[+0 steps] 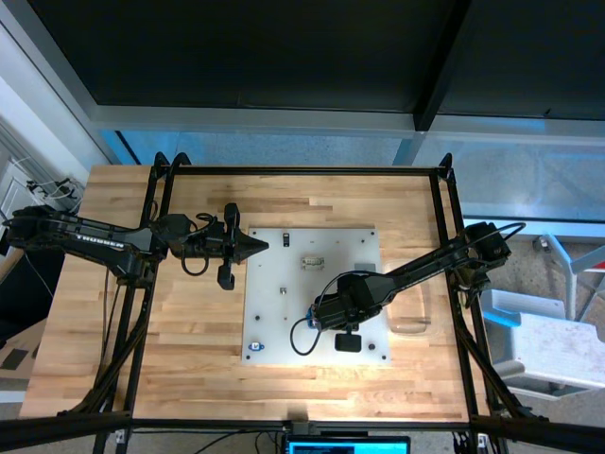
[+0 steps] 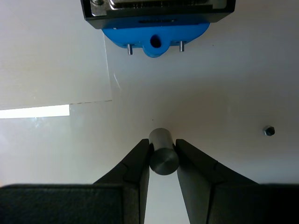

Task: Pick the 16mm cylinder and place it in the taskboard

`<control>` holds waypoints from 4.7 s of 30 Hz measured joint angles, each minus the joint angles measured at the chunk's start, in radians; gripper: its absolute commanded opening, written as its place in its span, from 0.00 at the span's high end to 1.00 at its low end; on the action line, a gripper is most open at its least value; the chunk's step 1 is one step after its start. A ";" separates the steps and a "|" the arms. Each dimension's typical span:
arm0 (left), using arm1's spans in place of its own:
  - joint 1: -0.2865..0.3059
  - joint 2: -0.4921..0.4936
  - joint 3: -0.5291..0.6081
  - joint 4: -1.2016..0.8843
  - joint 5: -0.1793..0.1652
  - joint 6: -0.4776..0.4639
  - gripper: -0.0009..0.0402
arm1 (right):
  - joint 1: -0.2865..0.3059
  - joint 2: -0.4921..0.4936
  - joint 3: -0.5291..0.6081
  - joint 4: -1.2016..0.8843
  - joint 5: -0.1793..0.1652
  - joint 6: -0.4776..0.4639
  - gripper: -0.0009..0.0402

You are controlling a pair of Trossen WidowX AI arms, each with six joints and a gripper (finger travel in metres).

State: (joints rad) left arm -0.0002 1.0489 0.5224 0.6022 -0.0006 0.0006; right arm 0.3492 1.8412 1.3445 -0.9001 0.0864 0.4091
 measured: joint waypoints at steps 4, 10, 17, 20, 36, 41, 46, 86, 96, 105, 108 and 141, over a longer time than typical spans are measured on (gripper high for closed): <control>0.000 0.000 0.000 0.000 0.000 0.000 0.98 | 0.000 0.000 -0.004 0.005 0.000 0.000 0.91; 0.000 0.000 0.000 0.000 0.000 0.000 0.98 | 0.000 0.000 -0.004 0.005 -0.004 0.000 0.91; 0.000 0.000 0.000 0.000 0.000 0.000 0.98 | 0.000 0.000 -0.004 0.005 -0.007 0.000 0.85; 0.000 0.000 0.000 0.000 0.000 0.000 0.98 | 0.000 0.000 -0.004 0.007 -0.008 0.001 0.77; 0.000 0.000 0.000 0.000 0.000 0.000 0.98 | 0.000 0.000 -0.004 0.004 -0.011 0.004 0.52; 0.000 0.000 0.000 0.000 0.000 0.000 0.98 | 0.001 -0.010 -0.004 -0.008 -0.010 0.004 0.51; 0.000 0.000 0.000 0.000 0.000 0.000 0.98 | 0.002 -0.036 -0.004 -0.026 -0.009 0.003 0.49; 0.000 0.000 0.000 0.000 0.000 0.000 0.98 | 0.009 -0.191 -0.004 -0.090 -0.008 0.031 0.41; 0.000 0.000 0.000 0.000 0.000 0.000 0.98 | 0.009 -0.191 -0.004 -0.084 -0.009 0.035 0.41; 0.000 0.000 0.000 0.000 0.000 0.000 0.98 | 0.009 -0.191 -0.004 -0.083 -0.009 0.037 0.41; 0.000 0.000 0.000 0.000 0.000 0.000 0.98 | 0.009 -0.191 -0.004 -0.083 -0.009 0.037 0.41; 0.000 0.000 0.000 0.000 0.000 0.000 0.98 | 0.011 -0.191 -0.004 -0.082 -0.009 0.039 0.41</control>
State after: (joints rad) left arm -0.0002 1.0489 0.5224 0.6025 -0.0002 0.0006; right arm 0.3599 1.6501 1.3407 -0.9821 0.0776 0.4477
